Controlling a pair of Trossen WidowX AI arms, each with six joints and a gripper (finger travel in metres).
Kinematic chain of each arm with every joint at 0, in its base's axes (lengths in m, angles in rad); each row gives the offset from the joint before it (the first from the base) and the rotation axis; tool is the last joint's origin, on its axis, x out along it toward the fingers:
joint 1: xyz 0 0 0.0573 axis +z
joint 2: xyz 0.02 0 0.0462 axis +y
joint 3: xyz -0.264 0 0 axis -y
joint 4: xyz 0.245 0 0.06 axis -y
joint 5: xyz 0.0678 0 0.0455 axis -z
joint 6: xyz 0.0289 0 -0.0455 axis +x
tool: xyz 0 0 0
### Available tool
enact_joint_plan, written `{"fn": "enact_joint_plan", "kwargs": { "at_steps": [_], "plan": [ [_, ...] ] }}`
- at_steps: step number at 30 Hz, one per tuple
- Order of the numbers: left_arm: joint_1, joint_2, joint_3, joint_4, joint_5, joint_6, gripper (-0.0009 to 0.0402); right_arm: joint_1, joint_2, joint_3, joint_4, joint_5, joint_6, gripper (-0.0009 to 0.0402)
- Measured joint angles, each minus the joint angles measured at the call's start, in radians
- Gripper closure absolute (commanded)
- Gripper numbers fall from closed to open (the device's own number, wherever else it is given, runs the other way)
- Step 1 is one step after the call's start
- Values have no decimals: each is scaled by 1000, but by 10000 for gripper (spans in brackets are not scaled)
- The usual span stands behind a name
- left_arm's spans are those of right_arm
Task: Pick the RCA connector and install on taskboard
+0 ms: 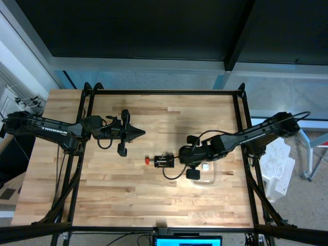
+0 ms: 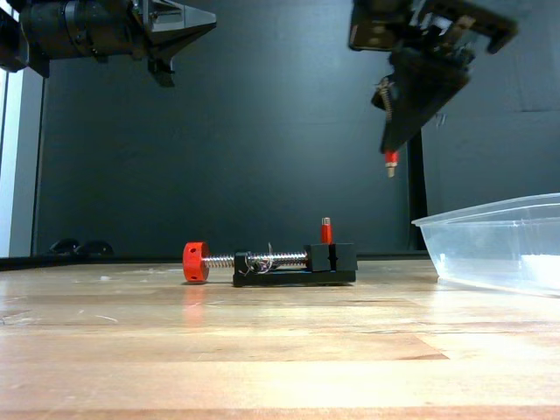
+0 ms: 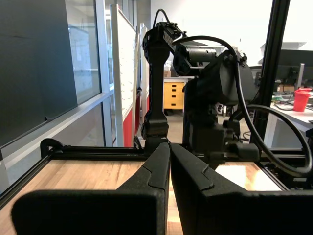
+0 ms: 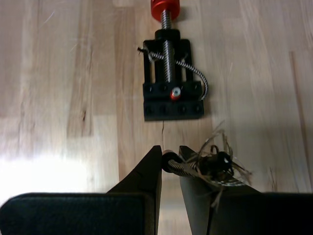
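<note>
- The right pincer is clamped narrow on the RCA connector. It hangs in the air above the taskboard, a bit past its blocky end.
- There's open air between the plug's tip and the taskboard's little red post.
- The clear tray sits near that same blocky end, rim not touching.
- The left pincer is pinched fully closed, holding nothing, up high and well out past the taskboard's red knob.
- Open wood surface on the taskboard's near side.
</note>
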Motion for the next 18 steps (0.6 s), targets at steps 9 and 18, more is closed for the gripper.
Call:
{"fn": "enact_joint_plan", "kwargs": {
  "at_steps": [9,18],
  "plan": [
    [0,0,0,0,0,0,393,-37,116,104,0,0,-17,393],
    [0,0,0,0,0,0,393,-67,177,156,10,-10,-53,393]
  ]
}}
